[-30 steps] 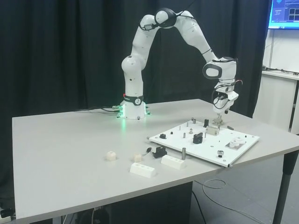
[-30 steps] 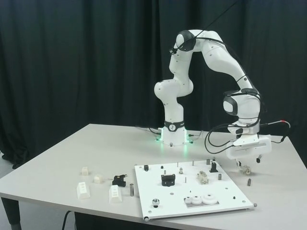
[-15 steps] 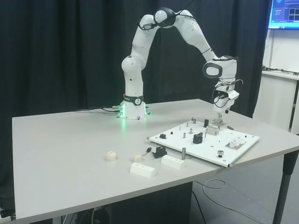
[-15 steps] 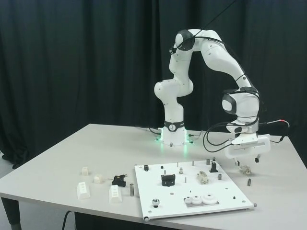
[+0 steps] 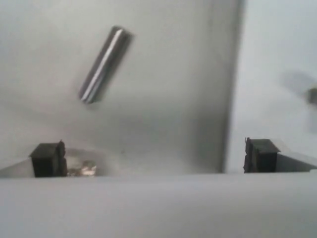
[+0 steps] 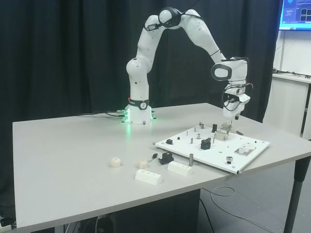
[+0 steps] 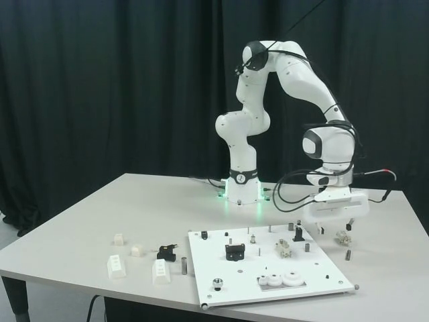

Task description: Remove square peg 3.

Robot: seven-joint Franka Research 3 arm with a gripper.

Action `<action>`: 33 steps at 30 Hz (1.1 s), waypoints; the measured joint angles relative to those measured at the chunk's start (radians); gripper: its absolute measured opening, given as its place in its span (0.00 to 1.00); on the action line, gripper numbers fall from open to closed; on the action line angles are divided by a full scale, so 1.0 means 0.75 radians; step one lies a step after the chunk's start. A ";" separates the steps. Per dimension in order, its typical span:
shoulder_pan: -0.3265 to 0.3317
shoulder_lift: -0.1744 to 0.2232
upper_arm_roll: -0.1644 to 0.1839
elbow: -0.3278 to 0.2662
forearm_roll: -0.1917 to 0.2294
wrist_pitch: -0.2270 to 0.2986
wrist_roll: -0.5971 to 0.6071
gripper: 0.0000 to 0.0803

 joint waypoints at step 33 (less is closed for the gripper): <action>-0.100 0.062 -0.078 0.005 0.013 0.010 -0.173 1.00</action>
